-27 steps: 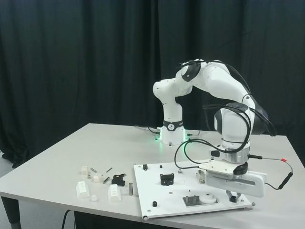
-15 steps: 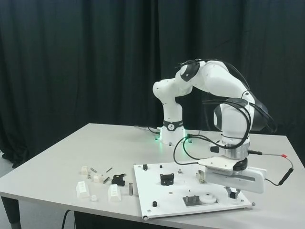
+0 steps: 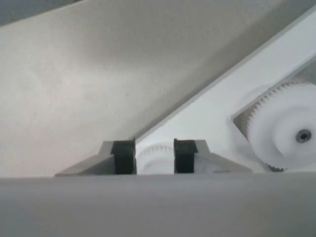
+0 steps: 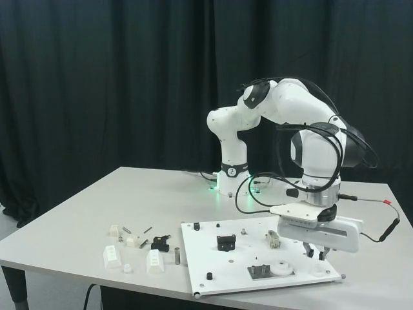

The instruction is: Pick medium gear.

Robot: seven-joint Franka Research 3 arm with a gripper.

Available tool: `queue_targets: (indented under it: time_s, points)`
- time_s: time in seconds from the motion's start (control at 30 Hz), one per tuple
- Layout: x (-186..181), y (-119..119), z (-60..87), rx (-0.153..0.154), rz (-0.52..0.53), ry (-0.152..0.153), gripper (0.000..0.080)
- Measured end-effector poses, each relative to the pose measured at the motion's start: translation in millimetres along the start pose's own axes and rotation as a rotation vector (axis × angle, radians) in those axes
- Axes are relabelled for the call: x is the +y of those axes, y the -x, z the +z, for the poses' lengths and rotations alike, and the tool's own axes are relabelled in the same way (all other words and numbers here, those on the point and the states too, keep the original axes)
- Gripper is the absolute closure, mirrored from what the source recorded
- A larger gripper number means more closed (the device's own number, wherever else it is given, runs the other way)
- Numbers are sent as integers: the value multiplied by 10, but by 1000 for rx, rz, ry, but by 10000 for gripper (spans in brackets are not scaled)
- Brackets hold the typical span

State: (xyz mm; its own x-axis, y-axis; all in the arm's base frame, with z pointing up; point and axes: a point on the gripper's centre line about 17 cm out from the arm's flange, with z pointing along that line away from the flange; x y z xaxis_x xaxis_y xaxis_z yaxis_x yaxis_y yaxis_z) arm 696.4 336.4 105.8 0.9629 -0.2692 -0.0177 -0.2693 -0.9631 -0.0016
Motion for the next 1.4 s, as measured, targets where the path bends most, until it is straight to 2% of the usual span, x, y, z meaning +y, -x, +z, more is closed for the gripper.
queue_targets:
  time_s: [0.57, 1.07, 1.1, 1.4]
  points:
    - [-14, 116, -125, -25, -35, 22, 636]
    - [-48, 209, -201, -39, -47, 27, 658]
    - [-50, 214, -205, -40, -49, 27, 769]
    - [-68, 279, -232, -48, -59, 35, 794]
